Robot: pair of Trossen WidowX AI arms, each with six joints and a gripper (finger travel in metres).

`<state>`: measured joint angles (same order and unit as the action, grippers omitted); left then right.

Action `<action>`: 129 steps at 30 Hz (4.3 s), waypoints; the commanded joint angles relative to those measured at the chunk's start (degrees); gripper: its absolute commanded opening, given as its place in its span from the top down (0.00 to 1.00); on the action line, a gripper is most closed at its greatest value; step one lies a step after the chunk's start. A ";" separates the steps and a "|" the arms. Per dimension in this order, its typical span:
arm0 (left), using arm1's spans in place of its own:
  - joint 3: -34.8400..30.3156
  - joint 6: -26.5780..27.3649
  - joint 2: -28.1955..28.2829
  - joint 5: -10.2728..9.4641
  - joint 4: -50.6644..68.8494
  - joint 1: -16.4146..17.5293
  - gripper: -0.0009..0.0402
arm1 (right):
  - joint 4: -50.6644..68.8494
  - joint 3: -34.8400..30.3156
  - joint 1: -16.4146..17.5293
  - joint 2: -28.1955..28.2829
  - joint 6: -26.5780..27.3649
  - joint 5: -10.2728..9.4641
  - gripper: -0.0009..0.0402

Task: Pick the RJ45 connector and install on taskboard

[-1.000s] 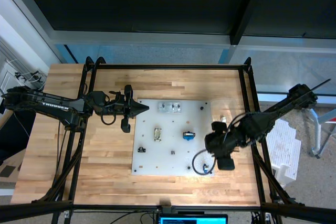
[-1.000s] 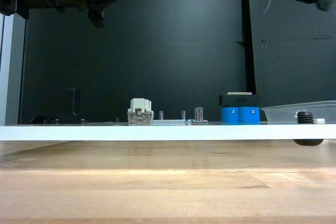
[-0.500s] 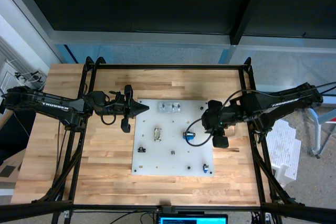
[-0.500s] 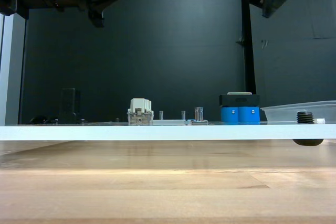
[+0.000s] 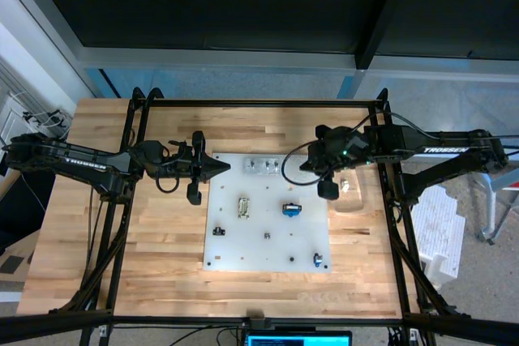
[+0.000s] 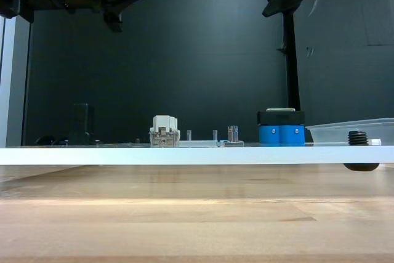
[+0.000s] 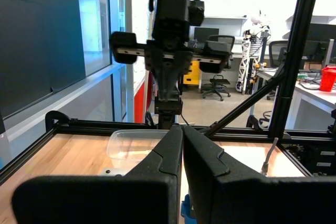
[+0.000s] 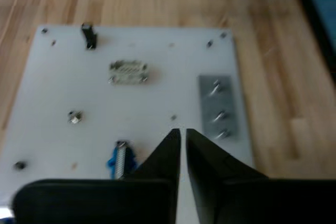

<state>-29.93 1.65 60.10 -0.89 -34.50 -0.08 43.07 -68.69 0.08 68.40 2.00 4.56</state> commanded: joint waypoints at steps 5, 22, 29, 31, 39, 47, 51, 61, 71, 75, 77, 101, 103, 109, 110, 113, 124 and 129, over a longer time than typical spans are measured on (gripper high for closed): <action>-0.02 -0.02 0.00 0.00 -0.02 0.00 0.98 | -11.21 4.13 -3.08 -1.95 1.92 -6.60 0.98; -0.02 -0.02 0.02 0.00 -0.02 0.00 0.98 | -43.36 21.38 -5.35 -8.83 1.38 -7.28 0.98; -0.02 -0.02 0.00 0.00 0.00 0.00 0.98 | -51.82 24.48 -5.33 -9.33 -1.16 -7.85 0.98; -0.02 -0.02 0.00 0.00 -0.02 0.00 0.98 | -54.10 25.73 -5.31 -9.57 -2.01 -7.85 0.98; -0.02 -0.02 0.02 0.00 -0.02 0.00 0.98 | -60.74 30.60 -5.07 -11.61 -3.93 -7.82 0.98; -0.02 -0.02 0.00 0.00 -0.02 0.00 0.98 | -64.35 33.57 -4.70 -12.92 -5.68 -8.70 0.98; -0.02 -0.02 0.00 0.00 -0.02 0.00 0.98 | -64.92 34.40 -4.66 -12.92 -6.32 -8.72 0.98; -0.02 -0.02 0.00 0.00 0.00 0.00 0.98 | -67.73 36.92 -4.42 -13.16 -7.04 -8.61 0.98; -0.02 -0.02 0.02 0.00 -0.02 0.00 0.98 | -68.26 38.21 -4.07 -13.55 -6.14 -7.37 0.98; -0.02 -0.02 0.00 0.00 0.00 0.00 0.98 | -68.26 38.21 -4.00 -13.55 -6.08 -7.39 0.98; -0.02 -0.02 0.00 0.00 -0.02 0.00 0.98 | -68.26 38.21 -3.96 -13.57 -6.03 -7.39 0.98; -0.02 -0.02 0.00 0.00 -0.02 0.00 0.98 | -68.06 38.21 -3.80 -13.77 -5.55 -8.68 0.98; -0.02 -0.02 0.02 0.00 -0.02 0.00 0.98 | -68.06 38.21 -3.80 -13.77 -5.57 -8.68 0.98; -0.02 -0.02 0.00 0.00 0.00 0.00 0.98 | -68.30 38.21 -3.80 -13.77 -5.97 -8.66 0.98; -0.02 -0.02 0.02 0.00 0.00 0.00 0.98 | -68.35 38.21 -3.82 -13.79 -6.10 -8.66 0.98; -0.02 -0.02 0.00 0.00 -0.02 0.00 0.98 | -68.46 38.21 -3.82 -13.77 -6.10 -8.63 0.98; -0.02 -0.02 0.00 0.00 -0.02 0.00 0.98 | -68.78 38.21 -3.82 -13.77 -7.58 -7.85 0.98; -0.02 -0.02 0.00 0.00 0.00 0.00 0.98 | -68.81 38.21 -3.82 -13.77 -7.58 -7.13 0.98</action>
<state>-29.93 1.65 60.10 -0.89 -34.50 -0.08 -25.74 -30.46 -3.75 54.61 -5.65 -2.59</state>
